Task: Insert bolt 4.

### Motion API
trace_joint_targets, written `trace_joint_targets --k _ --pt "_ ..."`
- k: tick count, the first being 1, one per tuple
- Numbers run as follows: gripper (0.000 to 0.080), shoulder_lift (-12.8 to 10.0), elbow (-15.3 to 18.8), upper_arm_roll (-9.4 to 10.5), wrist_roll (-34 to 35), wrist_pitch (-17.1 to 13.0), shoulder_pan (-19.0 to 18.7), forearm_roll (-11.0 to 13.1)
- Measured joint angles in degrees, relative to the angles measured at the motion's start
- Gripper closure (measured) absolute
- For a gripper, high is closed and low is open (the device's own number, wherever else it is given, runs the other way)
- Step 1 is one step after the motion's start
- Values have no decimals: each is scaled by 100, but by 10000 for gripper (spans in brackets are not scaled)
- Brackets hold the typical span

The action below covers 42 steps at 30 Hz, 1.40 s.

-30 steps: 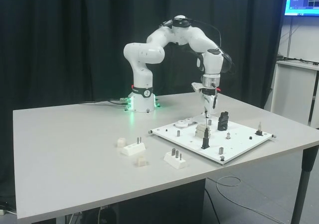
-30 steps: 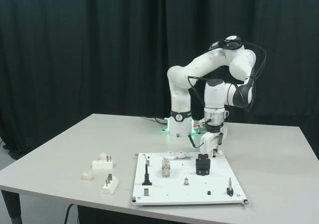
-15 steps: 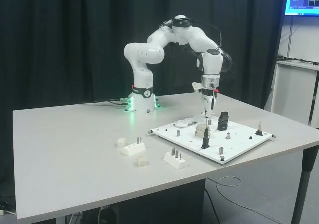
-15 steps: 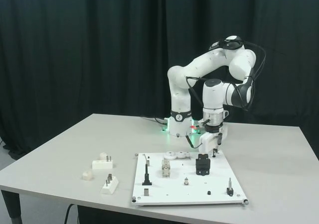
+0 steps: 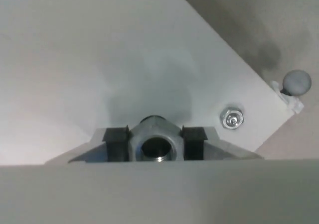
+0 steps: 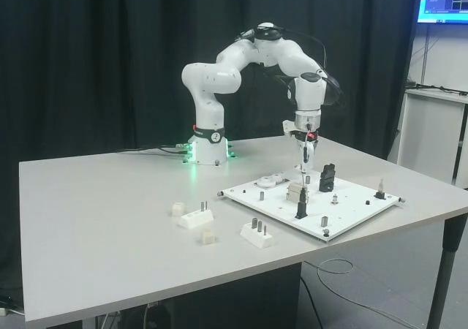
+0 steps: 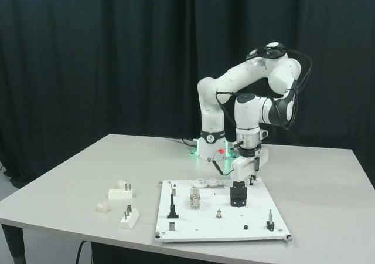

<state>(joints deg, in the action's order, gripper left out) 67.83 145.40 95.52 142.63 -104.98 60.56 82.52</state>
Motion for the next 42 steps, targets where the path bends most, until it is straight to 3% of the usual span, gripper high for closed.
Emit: trace_joint_targets --k 16,36,37,41,42 --pt "578 40 -1 -33 247 255 146 127" --pt "578 120 -31 -37 180 420 158 70" --pt "369 127 -32 -37 180 429 158 61" --pt "369 150 -36 -47 180 474 154 15" --pt "93 157 -36 -54 180 493 153 5"
